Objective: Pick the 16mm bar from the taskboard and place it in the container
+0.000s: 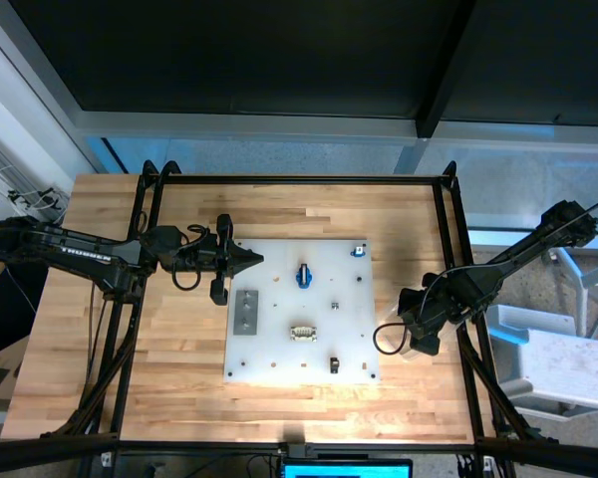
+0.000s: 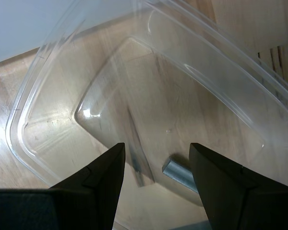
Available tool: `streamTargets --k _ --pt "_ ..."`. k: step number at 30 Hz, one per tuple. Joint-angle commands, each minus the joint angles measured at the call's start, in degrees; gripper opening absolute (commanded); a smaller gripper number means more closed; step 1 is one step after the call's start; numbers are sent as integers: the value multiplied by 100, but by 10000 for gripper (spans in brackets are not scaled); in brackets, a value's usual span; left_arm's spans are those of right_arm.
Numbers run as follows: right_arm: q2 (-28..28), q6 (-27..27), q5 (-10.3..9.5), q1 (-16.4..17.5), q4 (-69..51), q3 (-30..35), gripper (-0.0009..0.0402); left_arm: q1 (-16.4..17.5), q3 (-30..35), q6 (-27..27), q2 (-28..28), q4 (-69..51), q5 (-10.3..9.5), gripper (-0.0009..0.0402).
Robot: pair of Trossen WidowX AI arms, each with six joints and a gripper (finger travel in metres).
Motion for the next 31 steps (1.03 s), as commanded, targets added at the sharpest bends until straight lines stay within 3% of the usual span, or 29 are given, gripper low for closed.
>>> streamTargets --k 1,31 --pt "2 2 0 4 4 2 185 0 2 2 2 2 0 0" --pt "2 0 2 4 125 2 185 2 2 2 2 2 0 0"
